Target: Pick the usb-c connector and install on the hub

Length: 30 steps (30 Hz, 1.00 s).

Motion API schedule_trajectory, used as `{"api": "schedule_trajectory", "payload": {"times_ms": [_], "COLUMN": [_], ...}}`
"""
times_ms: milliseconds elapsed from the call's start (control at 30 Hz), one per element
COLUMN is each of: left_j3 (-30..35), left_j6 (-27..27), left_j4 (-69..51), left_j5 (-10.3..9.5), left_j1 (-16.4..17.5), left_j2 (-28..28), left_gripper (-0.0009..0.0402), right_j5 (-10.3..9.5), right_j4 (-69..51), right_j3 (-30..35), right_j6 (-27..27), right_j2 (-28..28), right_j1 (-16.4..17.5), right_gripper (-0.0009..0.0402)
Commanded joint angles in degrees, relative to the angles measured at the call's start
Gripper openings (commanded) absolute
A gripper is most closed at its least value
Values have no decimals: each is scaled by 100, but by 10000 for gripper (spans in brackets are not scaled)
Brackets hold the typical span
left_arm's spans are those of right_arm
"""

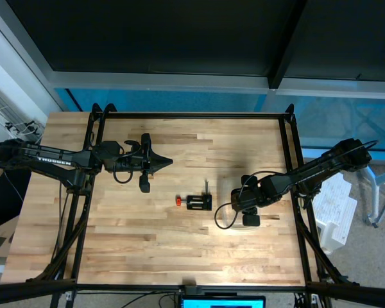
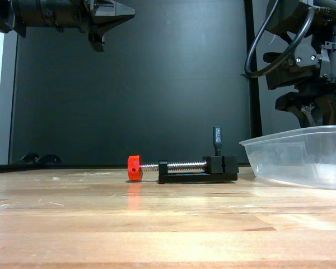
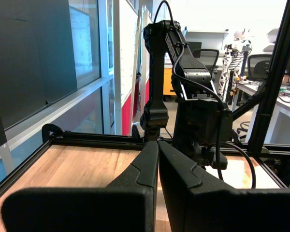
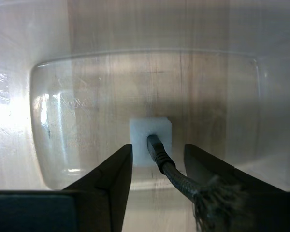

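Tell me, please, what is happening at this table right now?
The right gripper hangs open inside the clear tray, straddling the usb-c connector, which shows against a white square piece. Nothing is gripped yet. The hub waits on the table beside the tray. The left gripper is shut and parked high, away from both.

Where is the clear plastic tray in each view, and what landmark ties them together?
High view: clear tray, faint, right of the hub, beneath the right gripper.
Low view: tray at the right edge, right of the hub.
Left wrist view: not discernible; the shut left gripper hangs raised, left of the hub.
Right wrist view: tray beneath the open right gripper.
Shared landmark: the right gripper.
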Motion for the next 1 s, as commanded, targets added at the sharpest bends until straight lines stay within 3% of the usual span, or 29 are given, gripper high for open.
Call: {"api": "schedule_trajectory", "payload": {"times_ms": [33,1000], "left_j3": [2,2], "left_j6": [2,2], "left_j4": [2,2], "left_j5": [0,2], "left_j1": [2,2], "left_j2": [0,0], "left_gripper": [0,0], "right_j5": [-4,-44], "right_j4": [50,74], "right_j3": [-20,-31], "right_j6": [4,-66], "right_j2": [-2,-4], "right_j1": [7,28], "right_gripper": [118,13]}}
